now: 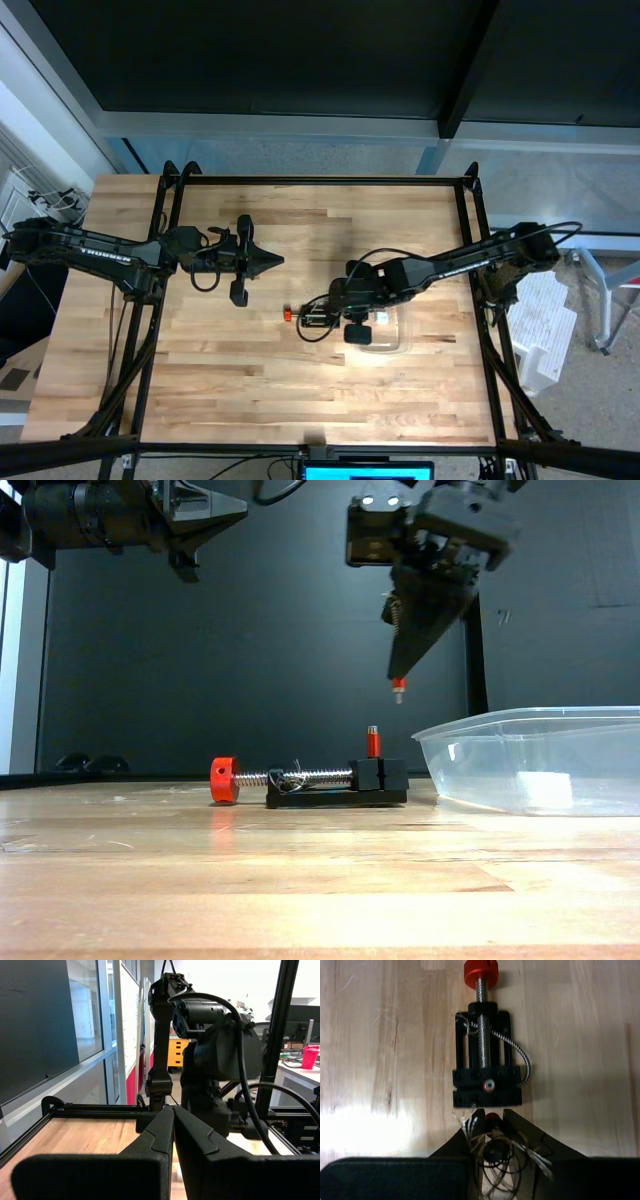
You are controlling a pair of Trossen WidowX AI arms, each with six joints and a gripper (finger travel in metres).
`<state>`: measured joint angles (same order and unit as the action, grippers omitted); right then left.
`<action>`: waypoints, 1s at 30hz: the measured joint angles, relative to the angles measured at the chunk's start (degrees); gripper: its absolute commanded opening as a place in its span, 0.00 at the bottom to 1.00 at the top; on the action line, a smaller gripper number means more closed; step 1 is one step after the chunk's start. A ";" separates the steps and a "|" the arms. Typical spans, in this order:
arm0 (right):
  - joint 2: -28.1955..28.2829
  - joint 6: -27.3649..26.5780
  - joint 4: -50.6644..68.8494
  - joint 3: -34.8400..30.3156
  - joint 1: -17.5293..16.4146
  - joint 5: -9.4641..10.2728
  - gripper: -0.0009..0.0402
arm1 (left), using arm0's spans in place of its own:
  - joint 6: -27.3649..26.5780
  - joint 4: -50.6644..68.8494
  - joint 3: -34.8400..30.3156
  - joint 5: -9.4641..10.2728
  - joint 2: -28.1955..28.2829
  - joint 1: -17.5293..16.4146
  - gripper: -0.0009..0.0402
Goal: Pick the RCA connector and install on taskboard
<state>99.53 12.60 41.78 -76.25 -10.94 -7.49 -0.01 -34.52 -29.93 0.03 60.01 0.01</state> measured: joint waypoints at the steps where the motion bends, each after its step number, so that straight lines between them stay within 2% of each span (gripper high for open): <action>1: 0.72 -0.04 -0.04 -0.72 0.09 0.00 0.02 | 0.00 0.00 -0.02 0.00 0.00 0.00 0.02; 13: 5.29 -0.07 -0.26 -3.82 0.72 0.02 0.02 | 0.00 0.00 0.00 -0.02 0.00 0.00 0.02; 30: 5.90 -0.07 -0.72 -3.58 0.83 0.00 0.02 | 0.00 0.00 -0.02 0.00 0.00 0.00 0.02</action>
<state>105.43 12.53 41.06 -79.83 -10.11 -7.49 -0.01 -34.52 -29.95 0.03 60.01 0.01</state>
